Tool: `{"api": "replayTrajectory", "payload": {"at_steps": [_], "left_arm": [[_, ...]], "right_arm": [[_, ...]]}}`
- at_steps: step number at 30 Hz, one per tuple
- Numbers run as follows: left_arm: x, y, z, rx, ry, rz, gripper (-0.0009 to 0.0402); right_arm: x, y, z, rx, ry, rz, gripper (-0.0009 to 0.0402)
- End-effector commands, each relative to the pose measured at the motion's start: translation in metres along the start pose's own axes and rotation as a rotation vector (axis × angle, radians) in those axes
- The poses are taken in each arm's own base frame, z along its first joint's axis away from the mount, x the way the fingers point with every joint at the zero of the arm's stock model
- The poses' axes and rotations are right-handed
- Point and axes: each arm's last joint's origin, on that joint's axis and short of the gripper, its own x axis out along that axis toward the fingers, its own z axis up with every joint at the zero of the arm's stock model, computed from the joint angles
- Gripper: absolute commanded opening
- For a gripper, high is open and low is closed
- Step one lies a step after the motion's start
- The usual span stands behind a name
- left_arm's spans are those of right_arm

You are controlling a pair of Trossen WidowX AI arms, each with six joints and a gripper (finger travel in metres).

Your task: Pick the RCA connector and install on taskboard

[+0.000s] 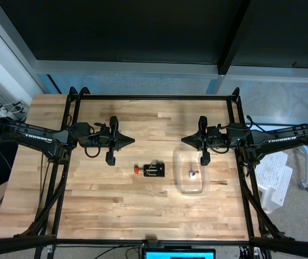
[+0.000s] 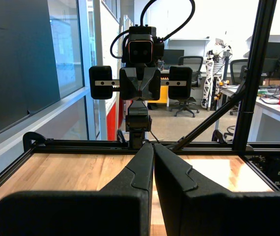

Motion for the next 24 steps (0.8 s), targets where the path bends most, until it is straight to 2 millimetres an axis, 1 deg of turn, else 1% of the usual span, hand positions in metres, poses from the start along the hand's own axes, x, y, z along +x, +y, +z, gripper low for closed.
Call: {"api": "replayTrajectory", "payload": {"at_steps": [1,13,21,24], "left_arm": [[0.000,0.000,0.000,0.000,0.000,0.000,0.0000],[0.000,0.000,0.000,0.000,-0.001,0.000,0.0000],[0.000,0.000,0.000,0.000,0.000,0.000,0.0000],[0.000,0.000,0.000,0.000,-0.001,0.000,0.0000]], "right_arm": [[0.000,0.000,0.000,0.000,0.000,0.001,0.0000],[0.000,0.000,0.001,0.027,0.011,0.003,0.0000],[-0.002,0.001,0.012,0.005,0.262,-0.003,0.0000],[-0.005,0.001,0.012,0.000,0.355,-0.005,0.0000]]}}
